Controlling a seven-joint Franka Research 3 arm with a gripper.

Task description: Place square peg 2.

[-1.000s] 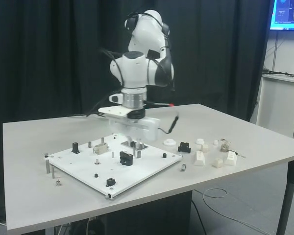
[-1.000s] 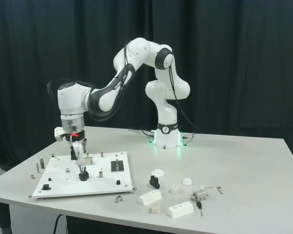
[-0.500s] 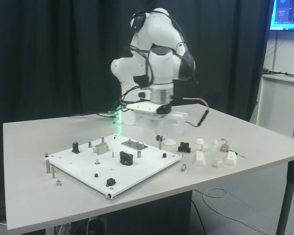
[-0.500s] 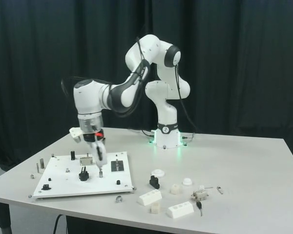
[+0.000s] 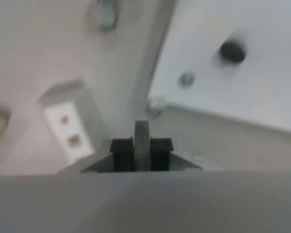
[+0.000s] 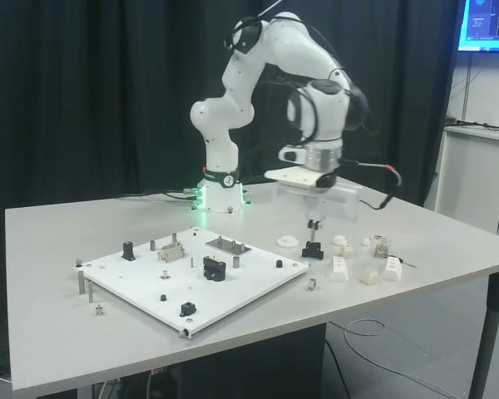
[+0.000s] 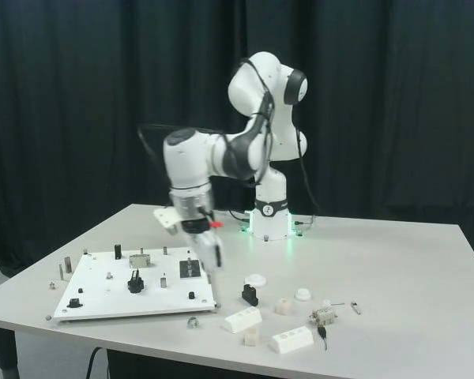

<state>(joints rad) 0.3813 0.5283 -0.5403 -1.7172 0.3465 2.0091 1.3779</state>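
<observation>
My gripper [image 5: 141,154] is shut on a slim grey square peg [image 5: 141,137] that sticks out between the black fingers [image 5: 120,151]. In the first room view the gripper [image 6: 314,224] hangs above the table just past the white board's [image 6: 241,287] right edge, over a black part [image 6: 313,249]. In the second room view the gripper [image 7: 215,264] sits by the board's [image 7: 103,304] right edge. The wrist view looks down on the board's corner [image 5: 157,104] and a white block with two holes [image 5: 68,127].
Several posts, black fittings and a grey slotted plate [image 6: 228,244] stand on the board. Loose white parts [image 6: 339,268] and a small connector [image 6: 381,245] lie right of it. A metal nut [image 7: 193,321] rests by the board's front corner. The arm's base [image 6: 220,187] glows green.
The arm has swung from over the middle of the board to its right edge, towards the loose parts, with the peg still in the gripper.
</observation>
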